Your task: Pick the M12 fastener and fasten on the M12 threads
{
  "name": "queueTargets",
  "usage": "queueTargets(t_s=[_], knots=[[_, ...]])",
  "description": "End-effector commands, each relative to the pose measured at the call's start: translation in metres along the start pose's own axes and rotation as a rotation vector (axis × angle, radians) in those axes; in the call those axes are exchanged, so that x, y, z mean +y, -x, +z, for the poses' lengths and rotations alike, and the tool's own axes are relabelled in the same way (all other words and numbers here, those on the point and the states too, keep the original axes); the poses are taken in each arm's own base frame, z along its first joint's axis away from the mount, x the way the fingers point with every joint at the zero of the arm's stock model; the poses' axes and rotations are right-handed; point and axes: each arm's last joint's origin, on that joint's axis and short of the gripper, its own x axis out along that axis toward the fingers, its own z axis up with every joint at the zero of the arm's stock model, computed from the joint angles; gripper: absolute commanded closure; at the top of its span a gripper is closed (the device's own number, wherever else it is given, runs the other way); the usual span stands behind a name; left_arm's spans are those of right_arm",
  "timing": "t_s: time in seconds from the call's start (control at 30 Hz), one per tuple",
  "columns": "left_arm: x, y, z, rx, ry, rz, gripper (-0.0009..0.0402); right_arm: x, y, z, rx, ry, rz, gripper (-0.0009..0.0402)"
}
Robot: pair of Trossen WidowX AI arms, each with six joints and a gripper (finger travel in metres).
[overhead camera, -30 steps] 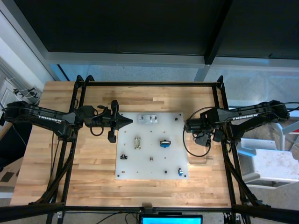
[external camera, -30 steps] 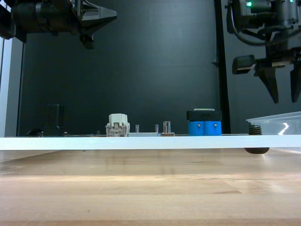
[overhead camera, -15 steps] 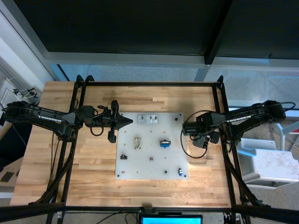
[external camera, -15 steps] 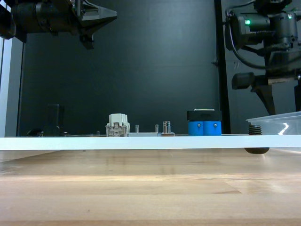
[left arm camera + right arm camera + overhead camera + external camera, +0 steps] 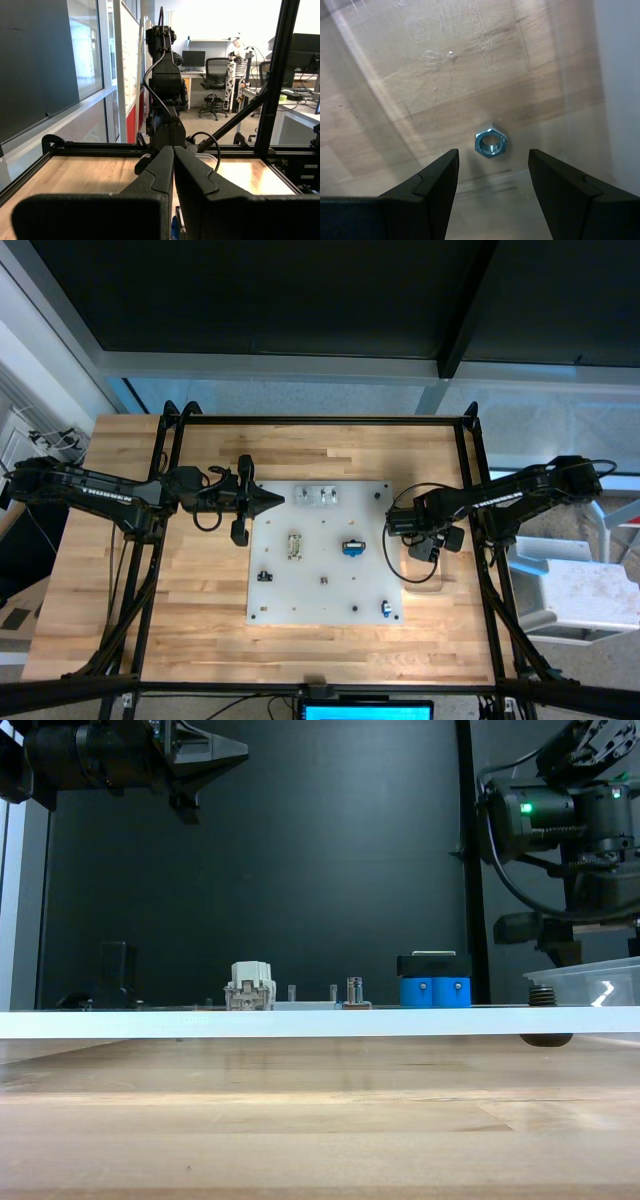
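1. High view: above your bench's (image 5: 200, 620) near edge, looking down and away.
2. Low view: level, at bench height; both share the white board (image 5: 290, 585).
3. Left wrist: along the left gripper (image 5: 173, 148), across the bench.
4. Right wrist: close over the tray (image 5: 420, 75), past the right gripper (image 5: 492, 152).

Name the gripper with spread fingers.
The right gripper, open above the silver hex nut in the clear tray; the left gripper, beside the white board, is shut.
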Motion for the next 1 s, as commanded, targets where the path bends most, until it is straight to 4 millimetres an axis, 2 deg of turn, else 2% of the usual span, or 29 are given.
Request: queueTargets(t_s=[0.03,0.5,1.0], knots=[[0.0001,0.0,0.0001,-0.001,0.0,0.0,0.0393,-0.0009,-0.0042,0.0008,-0.004,0.011,-0.009,0.0199],[0.0,0.0,0.0,0.0,0.0,0.0,0.0393,-0.0005,-0.0108,0.002,-0.026,0.007,-0.003,0.02],[0.0001,0.0,0.0,0.0,0.0,0.0,0.0393,-0.0001,-0.012,0.0019,-0.028,0.006,-0.005,0.0247]])
